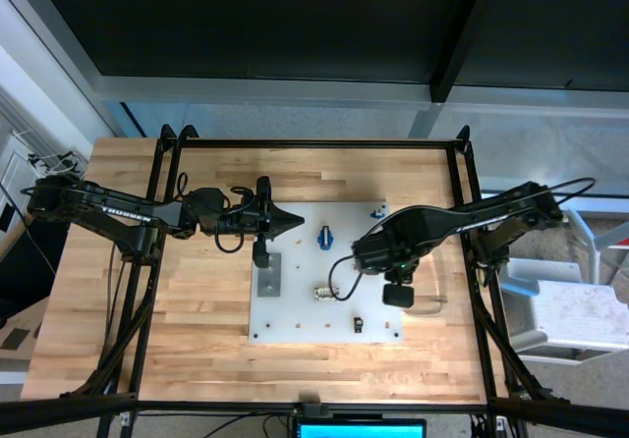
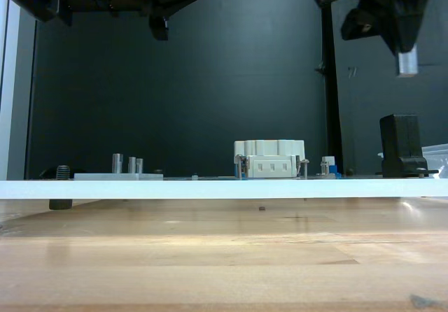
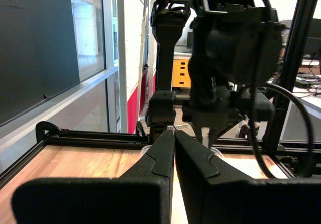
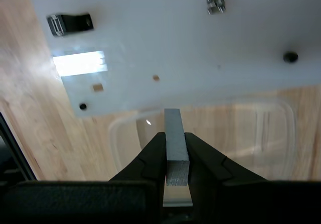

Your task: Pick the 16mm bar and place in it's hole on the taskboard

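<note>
**Steel 16mm bar (image 4: 173, 121) clamped in right gripper (image 4: 176, 137)**

Its jaws are parted only by the bar's width and hold it in the air above the white taskboard's (image 1: 295, 320) right edge, clear of any hole. Over the board's left part hovers the left gripper (image 3: 174, 133), jaws pressed together, empty.

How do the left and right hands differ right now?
The right hand is shut on the 16mm bar; the left hand is shut on nothing. The right hand points down near the right edge of the taskboard; the left hand points level over its far-left part. Both hang well above the taskboard; the bar is clear of its seat.
</note>
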